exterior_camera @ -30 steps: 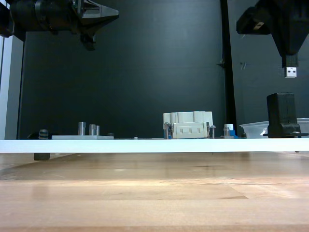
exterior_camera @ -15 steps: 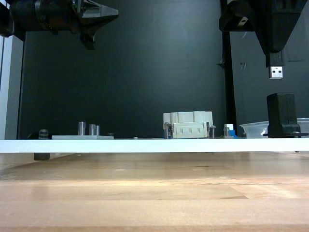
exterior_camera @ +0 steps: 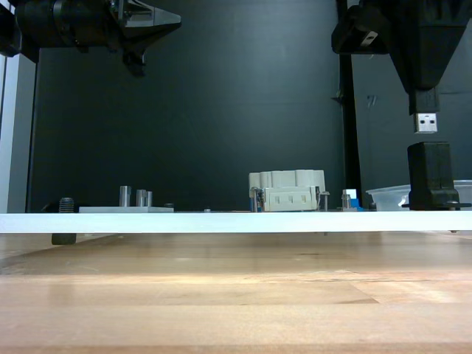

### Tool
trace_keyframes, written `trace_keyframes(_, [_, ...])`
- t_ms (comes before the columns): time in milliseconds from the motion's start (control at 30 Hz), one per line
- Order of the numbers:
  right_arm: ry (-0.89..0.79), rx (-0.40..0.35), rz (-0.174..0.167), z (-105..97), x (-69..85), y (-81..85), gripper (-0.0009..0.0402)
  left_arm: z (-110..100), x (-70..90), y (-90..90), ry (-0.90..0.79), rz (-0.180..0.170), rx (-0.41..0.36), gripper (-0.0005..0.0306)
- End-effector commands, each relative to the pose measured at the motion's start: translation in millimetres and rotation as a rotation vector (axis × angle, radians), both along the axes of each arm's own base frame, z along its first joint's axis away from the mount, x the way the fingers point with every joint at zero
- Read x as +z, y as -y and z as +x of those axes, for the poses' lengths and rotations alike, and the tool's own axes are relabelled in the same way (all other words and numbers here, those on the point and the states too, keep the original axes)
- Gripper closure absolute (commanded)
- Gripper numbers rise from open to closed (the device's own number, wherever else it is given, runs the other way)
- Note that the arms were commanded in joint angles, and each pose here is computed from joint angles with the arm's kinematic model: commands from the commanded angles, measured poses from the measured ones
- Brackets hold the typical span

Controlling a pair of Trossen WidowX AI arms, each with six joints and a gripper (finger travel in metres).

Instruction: Pick the USB connector and install on taskboard

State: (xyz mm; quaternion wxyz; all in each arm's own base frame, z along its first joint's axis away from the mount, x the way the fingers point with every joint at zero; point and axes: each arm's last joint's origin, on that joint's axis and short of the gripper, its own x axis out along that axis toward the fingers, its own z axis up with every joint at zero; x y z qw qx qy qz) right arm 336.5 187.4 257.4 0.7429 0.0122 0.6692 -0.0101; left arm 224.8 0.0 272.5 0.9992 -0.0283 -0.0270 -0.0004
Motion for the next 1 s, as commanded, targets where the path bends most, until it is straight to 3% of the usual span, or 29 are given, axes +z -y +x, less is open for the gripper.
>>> trace_keyframes(33, [-0.001, -0.001, -0.004, 0.0, -1.1, 0.3, 0.0393, 0.1, 0.1, -0.1, 0.000, 0.000, 0.000, 0.0300])
trace_keyframes(1000, [-0.010, 0.006, -0.009, 1.4, -6.8, -0.6, 0.0393, 0.1, 0.0, -0.1, 0.000, 0.000, 0.000, 0.0300])
